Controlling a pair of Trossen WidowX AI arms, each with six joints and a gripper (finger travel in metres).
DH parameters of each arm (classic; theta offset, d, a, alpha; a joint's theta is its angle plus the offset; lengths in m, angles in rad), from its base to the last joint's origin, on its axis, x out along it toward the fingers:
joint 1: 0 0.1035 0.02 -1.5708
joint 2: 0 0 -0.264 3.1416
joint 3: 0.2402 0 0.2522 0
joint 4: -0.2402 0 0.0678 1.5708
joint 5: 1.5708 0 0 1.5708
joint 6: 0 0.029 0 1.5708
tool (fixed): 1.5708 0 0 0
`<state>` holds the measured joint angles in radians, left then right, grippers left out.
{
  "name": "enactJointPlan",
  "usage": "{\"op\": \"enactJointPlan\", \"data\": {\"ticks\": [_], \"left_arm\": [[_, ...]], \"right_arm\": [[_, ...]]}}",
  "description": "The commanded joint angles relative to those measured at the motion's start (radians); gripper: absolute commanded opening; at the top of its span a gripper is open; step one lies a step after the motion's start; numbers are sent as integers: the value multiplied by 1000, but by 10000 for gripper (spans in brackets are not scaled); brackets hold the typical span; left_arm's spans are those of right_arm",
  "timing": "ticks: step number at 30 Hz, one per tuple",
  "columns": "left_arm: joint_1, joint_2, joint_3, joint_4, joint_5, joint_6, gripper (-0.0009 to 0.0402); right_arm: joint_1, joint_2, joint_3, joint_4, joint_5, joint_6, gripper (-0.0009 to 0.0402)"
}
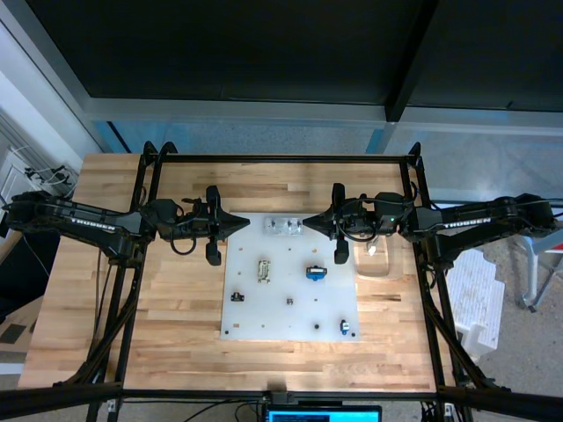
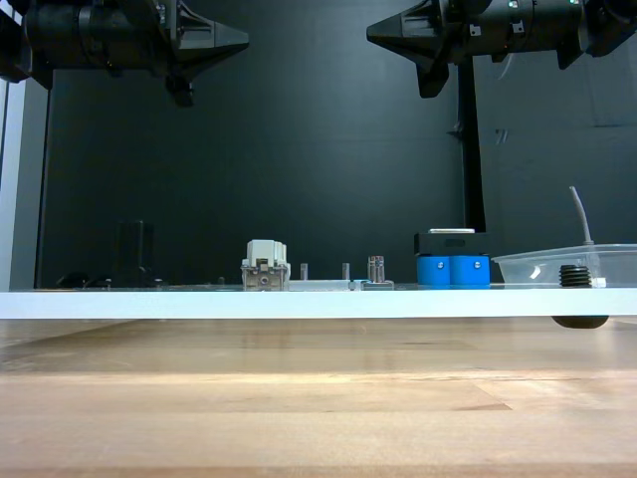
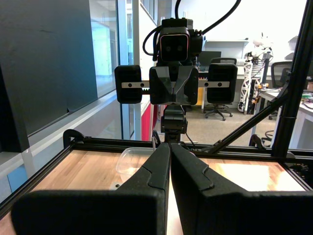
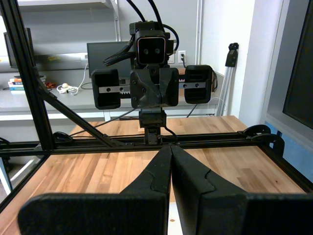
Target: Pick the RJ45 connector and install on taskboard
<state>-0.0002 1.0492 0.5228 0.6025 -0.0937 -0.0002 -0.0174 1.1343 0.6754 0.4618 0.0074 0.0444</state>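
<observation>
Left end effector [image 1: 247,225] and right end effector [image 1: 305,223], both pinched together and empty, face each other above the taskboard's [image 1: 264,312] 12 o'clock edge; the RJ45 connector [image 1: 373,250] lies in the clear tray [image 1: 374,273] at its 2 o'clock

I am in a lab with office things: a rolling chair [image 3: 216,111], a computer screen [image 4: 105,54], and my wooden table [image 1: 176,299] inside a black frame [image 1: 281,159].
</observation>
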Motion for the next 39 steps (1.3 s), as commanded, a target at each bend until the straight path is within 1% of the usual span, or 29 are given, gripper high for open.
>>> {"op": "enactJointPlan", "data": {"ticks": [1,16,20,32,39], "left_arm": [[0,0,0,0,0,0,0],[0,0,0,0,0,0,0],[0,0,0,0,0,0,0],[0,0,0,0,0,0,0],[0,0,0,0,0,0,0]], "right_arm": [[0,1,0,0,0,0,0],[1,1,0,0,0,5,0],[0,-17,0,-13,-1,51,0],[-5,-171,15,-348,3,44,0],[-25,-266,19,-545,3,45,0]]}}
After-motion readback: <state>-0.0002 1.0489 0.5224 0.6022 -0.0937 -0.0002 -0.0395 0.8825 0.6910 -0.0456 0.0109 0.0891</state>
